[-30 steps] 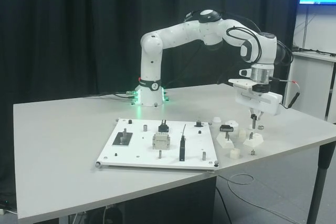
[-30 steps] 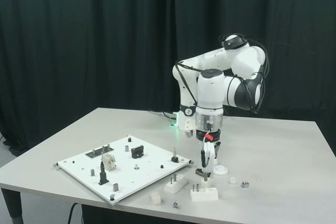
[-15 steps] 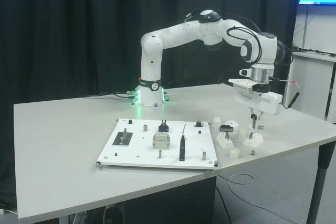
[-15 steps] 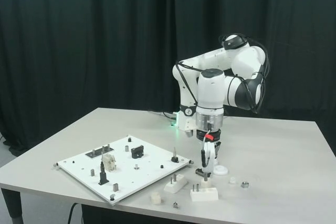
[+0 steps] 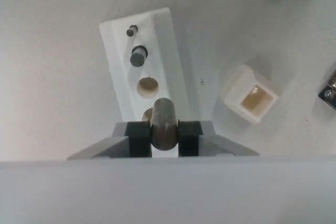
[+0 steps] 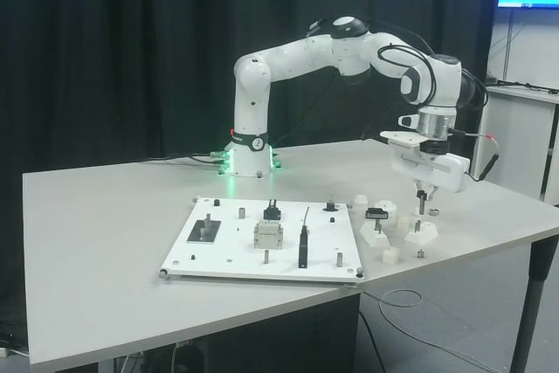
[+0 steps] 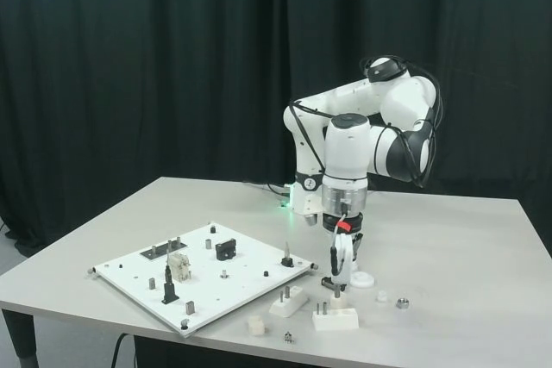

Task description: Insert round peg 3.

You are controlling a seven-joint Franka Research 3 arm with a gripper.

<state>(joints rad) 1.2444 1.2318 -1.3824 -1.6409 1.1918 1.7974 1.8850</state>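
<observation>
Black curtains close off the room behind a grey table [image 6: 105, 216] in the first room view. One white arm [image 6: 297, 54] is bolted there, green light glowing at its base. Its gripper [image 6: 423, 194] points straight down, and a short dark peg [image 6: 423, 201] hangs upright between the fingers, above a small white block [image 6: 421, 235]. Beside the fingers, toward the arm's base, lies a flat square white board [image 6: 271, 242] carrying several small dark and grey fittings. Between board and fingers sit a few more small white blocks, one topped by a black part [image 6: 377, 213].

From the second room view the gripper [image 7: 337, 280] hangs just above a long white holder block [image 7: 335, 320], out of which two thin pins stand upright. A white ring [image 7: 363, 279] lies behind the fingers, and a small grey nut [image 7: 402, 303] rests well to one side of them.

Seen from the wrist, two black finger pads [image 5: 137, 139] are closed tight on one smooth, dark, round peg [image 5: 164, 124]. Directly beneath it the rectangular white holder [image 5: 118, 61] shows four stations in a row: two dark pins [image 5: 138, 56] seated, one narrower than the other, and two empty round holes [image 5: 148, 85], the nearer partly hidden behind the peg. Just beside the holder sits one white cube [image 5: 249, 94] with a square recess.
</observation>
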